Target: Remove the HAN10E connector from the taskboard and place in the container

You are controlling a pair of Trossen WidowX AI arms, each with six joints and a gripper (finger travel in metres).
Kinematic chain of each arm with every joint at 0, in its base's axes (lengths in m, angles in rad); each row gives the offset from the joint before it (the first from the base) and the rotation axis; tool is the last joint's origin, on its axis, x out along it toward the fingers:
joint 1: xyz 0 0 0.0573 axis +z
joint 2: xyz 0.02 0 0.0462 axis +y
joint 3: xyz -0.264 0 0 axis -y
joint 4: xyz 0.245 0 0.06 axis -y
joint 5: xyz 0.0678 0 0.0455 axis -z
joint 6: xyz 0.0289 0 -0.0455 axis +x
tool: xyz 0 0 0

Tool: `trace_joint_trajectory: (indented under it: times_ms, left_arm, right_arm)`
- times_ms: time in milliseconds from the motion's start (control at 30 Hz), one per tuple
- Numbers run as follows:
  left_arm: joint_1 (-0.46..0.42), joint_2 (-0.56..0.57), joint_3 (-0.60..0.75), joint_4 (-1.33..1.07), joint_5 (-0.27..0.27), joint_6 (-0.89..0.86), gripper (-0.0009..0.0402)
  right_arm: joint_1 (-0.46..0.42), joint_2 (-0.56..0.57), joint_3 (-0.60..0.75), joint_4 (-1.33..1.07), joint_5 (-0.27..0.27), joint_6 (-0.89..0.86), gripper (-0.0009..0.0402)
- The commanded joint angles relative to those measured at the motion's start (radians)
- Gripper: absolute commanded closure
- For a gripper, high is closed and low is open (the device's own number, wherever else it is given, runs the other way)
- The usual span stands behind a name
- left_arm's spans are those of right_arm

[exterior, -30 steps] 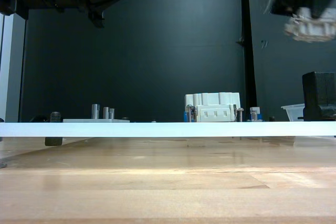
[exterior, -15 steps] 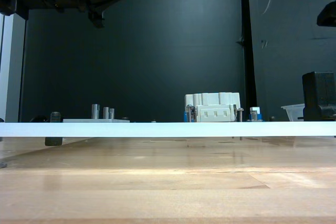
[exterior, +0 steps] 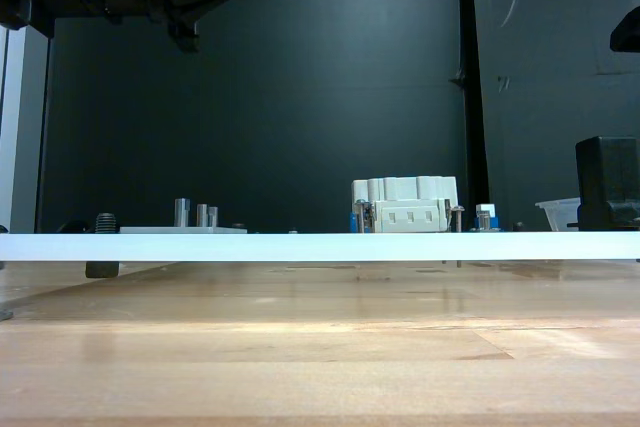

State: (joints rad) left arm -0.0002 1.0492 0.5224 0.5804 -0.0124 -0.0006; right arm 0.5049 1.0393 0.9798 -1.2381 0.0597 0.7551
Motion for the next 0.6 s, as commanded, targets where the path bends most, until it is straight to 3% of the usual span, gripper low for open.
trace_joint_trajectory:
  times_ms: [33, 600]
  left_arm:
    - [0.000, 0.000, 0.000, 0.000, 0.000, 0.000, 0.0393]
    - [0.000, 0.000, 0.000, 0.000, 0.000, 0.000, 0.0393]
  right_arm:
    - [0.001, 0.001, 0.000, 0.000, 0.000, 0.005, 0.0387]
    - [0.002, 0.001, -0.072, 0.002, -0.009, 0.104, 0.0387]
